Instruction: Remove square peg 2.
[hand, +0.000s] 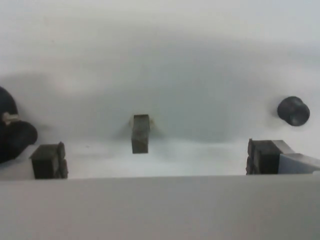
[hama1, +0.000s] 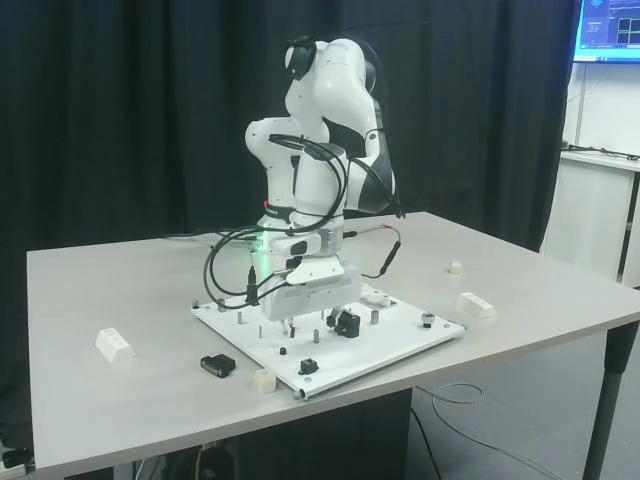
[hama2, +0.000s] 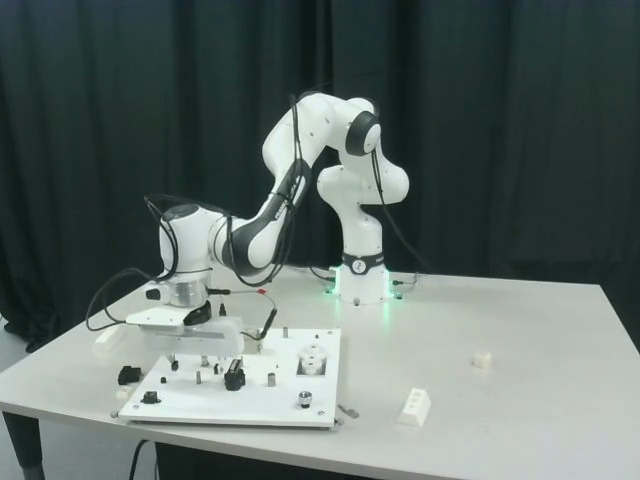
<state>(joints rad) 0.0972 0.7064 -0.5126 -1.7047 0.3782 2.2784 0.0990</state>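
Gripper (hand: 148, 159) is hanging low over the white board (hama2: 300, 402), jaws spread wide and holding nothing. The fingertips (hand: 49, 161) are sitting well apart on either side. The square peg (hand: 140, 133) is standing upright in the board, between them and slightly ahead, untouched.

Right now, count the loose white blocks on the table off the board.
4: a long block on one side of the board, a cube by the board's near edge, a smaller cube and a second long block on the other side. The arm may hide more.
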